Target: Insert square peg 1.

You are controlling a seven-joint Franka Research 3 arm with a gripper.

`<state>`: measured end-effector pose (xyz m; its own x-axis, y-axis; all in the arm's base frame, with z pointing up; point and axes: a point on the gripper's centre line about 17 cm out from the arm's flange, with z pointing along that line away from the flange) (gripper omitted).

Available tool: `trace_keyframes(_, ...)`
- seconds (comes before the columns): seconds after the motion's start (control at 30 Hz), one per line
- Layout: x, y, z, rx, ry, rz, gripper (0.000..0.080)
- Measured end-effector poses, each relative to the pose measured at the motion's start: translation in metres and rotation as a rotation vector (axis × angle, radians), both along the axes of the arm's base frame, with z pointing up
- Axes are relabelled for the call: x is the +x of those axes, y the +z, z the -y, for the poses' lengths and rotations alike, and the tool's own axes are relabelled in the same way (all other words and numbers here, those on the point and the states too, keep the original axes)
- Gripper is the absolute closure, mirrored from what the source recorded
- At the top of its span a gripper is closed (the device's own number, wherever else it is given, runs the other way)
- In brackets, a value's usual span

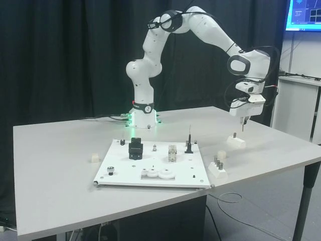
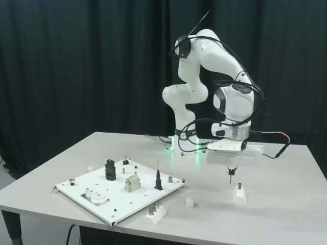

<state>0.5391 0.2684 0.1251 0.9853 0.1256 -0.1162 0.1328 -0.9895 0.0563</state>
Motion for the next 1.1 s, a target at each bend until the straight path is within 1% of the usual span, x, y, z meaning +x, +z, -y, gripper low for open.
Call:
trace_keyframes(0.3,0.006,0.002,0.008,-0.007,0.008,0.007,0.0771)
trace_keyframes(0.57,0.012,0.006,0.020,-0.019,0.030,0.007,0.0771)
trace_keyframes(0.8,0.016,0.013,0.037,-0.035,0.070,-0.015,0.0771)
trace_keyframes(1.1,0.020,0.029,0.063,-0.046,0.178,-0.064,0.0771)
